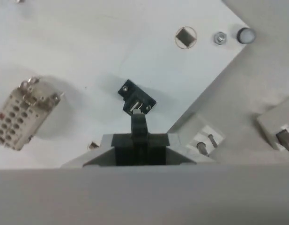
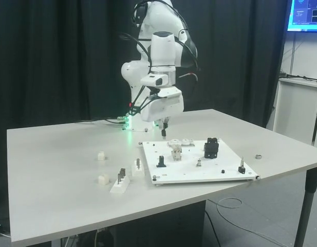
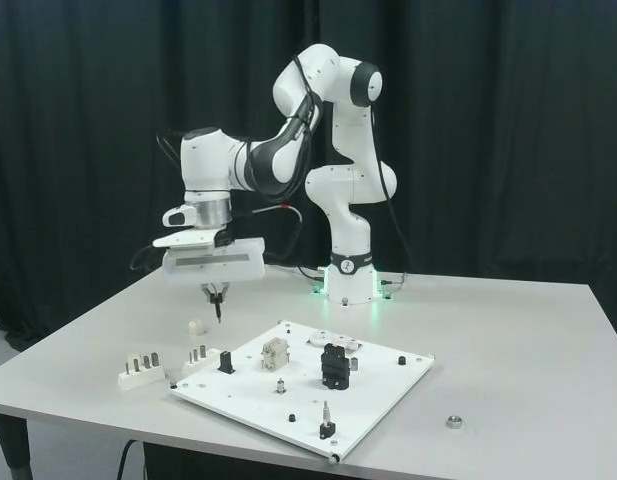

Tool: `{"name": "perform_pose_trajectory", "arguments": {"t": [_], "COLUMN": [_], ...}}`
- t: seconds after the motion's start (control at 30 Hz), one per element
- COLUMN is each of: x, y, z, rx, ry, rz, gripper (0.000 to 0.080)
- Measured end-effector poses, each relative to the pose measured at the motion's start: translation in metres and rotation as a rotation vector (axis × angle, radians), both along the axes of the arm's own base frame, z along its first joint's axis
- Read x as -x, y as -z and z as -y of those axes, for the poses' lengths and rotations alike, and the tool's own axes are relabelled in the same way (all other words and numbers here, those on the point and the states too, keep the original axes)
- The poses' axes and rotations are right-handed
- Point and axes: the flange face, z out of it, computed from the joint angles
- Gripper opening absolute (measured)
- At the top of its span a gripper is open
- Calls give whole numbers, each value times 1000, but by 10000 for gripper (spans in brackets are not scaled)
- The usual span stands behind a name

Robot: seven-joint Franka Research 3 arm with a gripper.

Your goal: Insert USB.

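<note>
My gripper (image 1: 139,140) is shut on a black USB plug (image 1: 138,123), whose metal tip points down at a small black USB socket block (image 1: 131,95) on the white board (image 1: 88,42). In the wrist view the tip overlaps the socket's edge. The first room view shows the gripper (image 2: 164,128) with the plug (image 2: 164,135) hanging well above the board (image 2: 199,167), back from the socket (image 2: 161,162). In the second room view the gripper (image 3: 218,294) holds the plug (image 3: 220,308) above and to the left of the socket (image 3: 226,361).
On the board are a many-pin connector (image 1: 22,115), a square hole (image 1: 186,37), a nut (image 1: 220,37), a black knob (image 1: 246,35) and a black block (image 2: 211,148). White holders (image 2: 120,182) and small white blocks (image 2: 101,155) stand beside the board. A ring (image 3: 453,421) lies on the table.
</note>
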Motion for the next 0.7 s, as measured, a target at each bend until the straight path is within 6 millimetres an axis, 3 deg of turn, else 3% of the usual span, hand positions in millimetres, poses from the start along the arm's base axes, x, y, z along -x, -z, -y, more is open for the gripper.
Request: {"name": "perform_pose_trajectory", "arguments": {"t": [0.7], "x": [-3], "y": [13], "z": [0], "rx": [20], "ry": [349], "rz": [-13], "gripper": [58]}}
